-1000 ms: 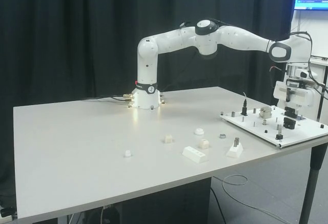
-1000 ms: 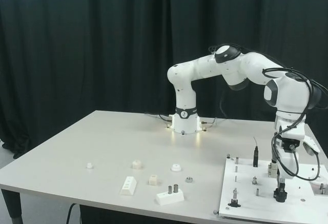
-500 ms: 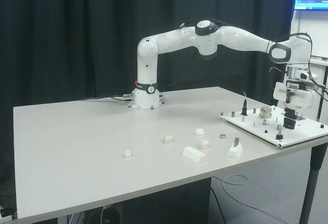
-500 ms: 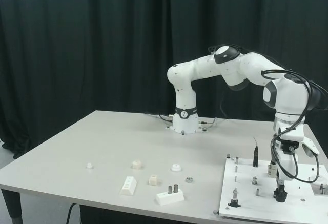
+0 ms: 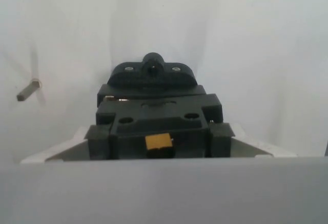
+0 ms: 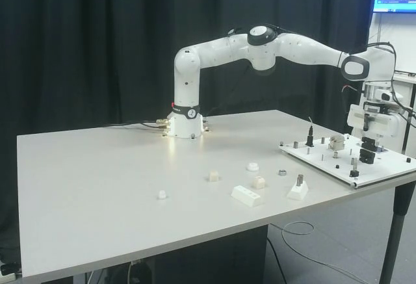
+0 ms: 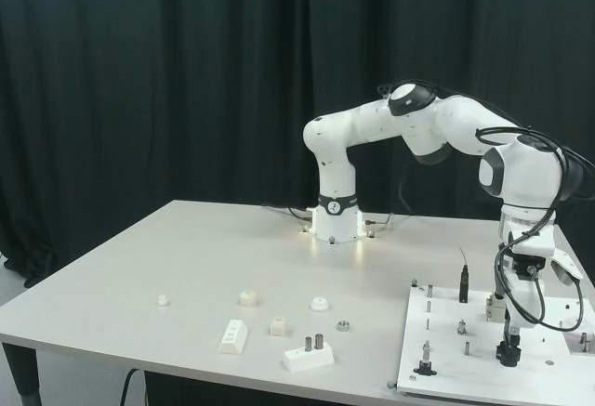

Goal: Insert D-SUB.

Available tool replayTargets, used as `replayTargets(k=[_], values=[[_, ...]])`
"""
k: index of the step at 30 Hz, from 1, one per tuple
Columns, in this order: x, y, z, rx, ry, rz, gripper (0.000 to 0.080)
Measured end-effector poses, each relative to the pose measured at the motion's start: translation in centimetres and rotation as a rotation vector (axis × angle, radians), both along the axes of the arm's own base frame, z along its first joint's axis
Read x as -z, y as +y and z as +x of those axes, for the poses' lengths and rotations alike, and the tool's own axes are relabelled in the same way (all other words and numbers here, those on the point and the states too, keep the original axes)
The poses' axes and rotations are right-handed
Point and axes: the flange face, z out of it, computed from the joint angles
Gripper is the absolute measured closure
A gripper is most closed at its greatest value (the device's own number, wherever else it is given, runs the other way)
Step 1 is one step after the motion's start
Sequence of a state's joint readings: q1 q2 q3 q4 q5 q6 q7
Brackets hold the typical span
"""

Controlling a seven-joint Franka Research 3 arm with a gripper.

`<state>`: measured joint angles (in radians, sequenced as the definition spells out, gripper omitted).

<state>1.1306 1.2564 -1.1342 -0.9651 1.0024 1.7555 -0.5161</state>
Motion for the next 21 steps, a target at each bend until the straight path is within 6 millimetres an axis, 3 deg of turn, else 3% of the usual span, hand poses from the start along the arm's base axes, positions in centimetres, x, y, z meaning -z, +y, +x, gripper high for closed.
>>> replayTargets(k=[21], values=[[-0.01,0.02,0.01,0.013,-0.006,-0.005,0.0416]])
